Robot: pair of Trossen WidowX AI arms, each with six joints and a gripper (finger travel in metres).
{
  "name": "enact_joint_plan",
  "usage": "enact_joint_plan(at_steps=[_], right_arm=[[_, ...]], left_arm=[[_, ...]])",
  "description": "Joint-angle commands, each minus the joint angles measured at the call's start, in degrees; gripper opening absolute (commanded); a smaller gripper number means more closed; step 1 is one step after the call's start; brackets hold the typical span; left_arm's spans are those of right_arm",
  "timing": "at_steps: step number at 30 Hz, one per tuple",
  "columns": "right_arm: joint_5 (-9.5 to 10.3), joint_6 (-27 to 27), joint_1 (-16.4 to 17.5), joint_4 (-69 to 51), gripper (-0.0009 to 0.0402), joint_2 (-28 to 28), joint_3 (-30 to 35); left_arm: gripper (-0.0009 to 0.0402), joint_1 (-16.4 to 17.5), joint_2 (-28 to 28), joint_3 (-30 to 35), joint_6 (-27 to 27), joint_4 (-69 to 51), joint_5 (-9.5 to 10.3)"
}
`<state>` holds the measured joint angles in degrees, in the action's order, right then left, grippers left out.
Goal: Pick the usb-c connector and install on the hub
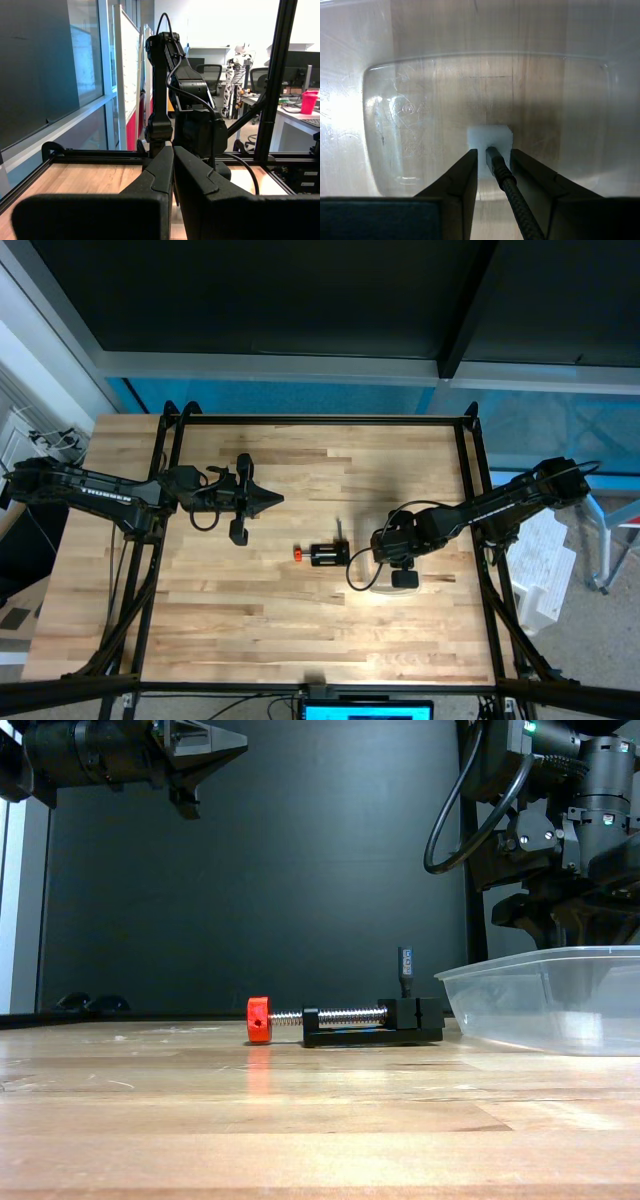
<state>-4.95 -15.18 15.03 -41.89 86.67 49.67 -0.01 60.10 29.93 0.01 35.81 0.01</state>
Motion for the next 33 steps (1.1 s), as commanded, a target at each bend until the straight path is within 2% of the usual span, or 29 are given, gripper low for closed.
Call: enact_joint_plan(at_steps=[1, 14, 33], right_arm=[[-0.04, 0.00, -0.02, 0.00, 0.0063, -0.02, 0.07], [-0.02, 0.02, -0.02, 0.00, -0.0002, -0.02, 0.07], [0.00, 0.02, -0.04, -0.98, 0.0000, -1.57, 0.61]], left_arm=[[0.0000, 0.00, 0.02, 0.02, 0.00, 0.02, 0.00], [0.0000, 0.02, 0.00, 0.02, 0.00, 0.02, 0.00], [0.0000, 0.02, 0.00, 0.02, 0.00, 0.02, 0.00]])
